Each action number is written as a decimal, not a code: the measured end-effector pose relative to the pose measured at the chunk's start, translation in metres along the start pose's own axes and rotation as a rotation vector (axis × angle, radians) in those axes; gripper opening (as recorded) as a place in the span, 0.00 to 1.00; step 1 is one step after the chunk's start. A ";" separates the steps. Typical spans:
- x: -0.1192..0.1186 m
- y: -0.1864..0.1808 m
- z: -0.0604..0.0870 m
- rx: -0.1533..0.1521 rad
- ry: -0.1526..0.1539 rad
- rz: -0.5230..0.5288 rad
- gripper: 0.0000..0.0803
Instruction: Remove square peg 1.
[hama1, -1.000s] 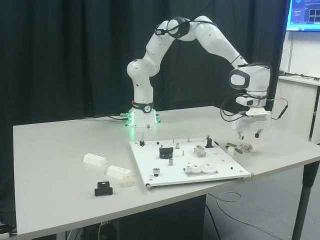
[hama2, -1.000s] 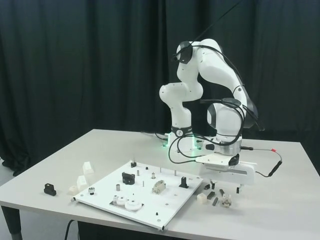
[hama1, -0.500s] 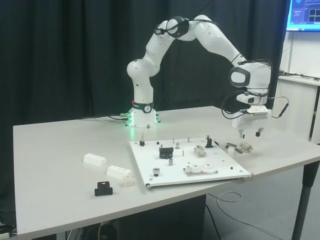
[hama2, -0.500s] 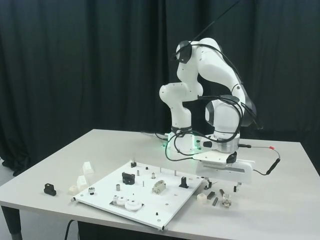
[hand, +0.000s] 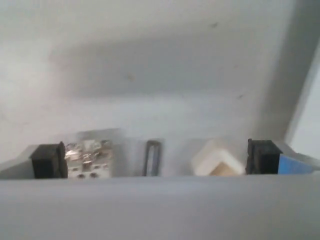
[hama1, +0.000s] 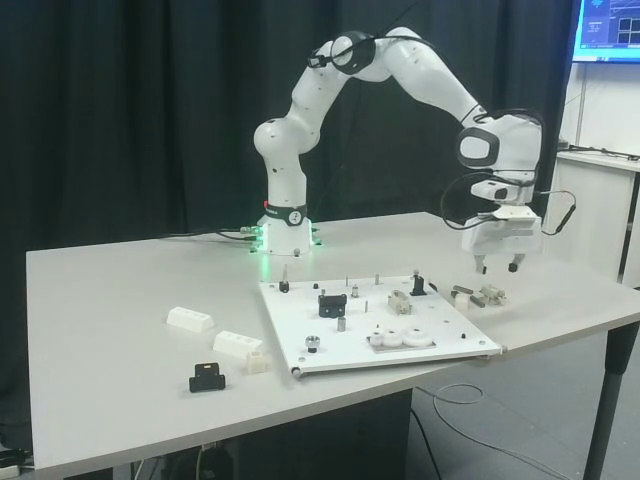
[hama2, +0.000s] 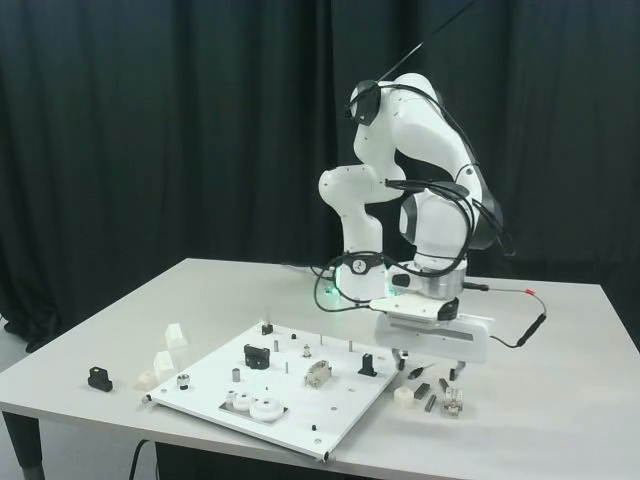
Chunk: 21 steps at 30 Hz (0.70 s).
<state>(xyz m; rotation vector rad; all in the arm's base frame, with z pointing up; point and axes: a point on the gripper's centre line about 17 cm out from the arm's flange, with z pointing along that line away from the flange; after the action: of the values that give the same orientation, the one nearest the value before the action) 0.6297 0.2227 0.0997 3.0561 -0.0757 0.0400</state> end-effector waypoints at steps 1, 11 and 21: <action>0.002 0.005 -0.001 -0.007 0.002 -0.005 1.00; 0.020 0.066 -0.003 -0.082 0.008 -0.017 1.00; 0.025 0.122 -0.005 -0.099 -0.027 -0.015 1.00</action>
<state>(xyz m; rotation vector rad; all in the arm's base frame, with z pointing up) 0.6488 0.1006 0.1155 2.9581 -0.0551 -0.0055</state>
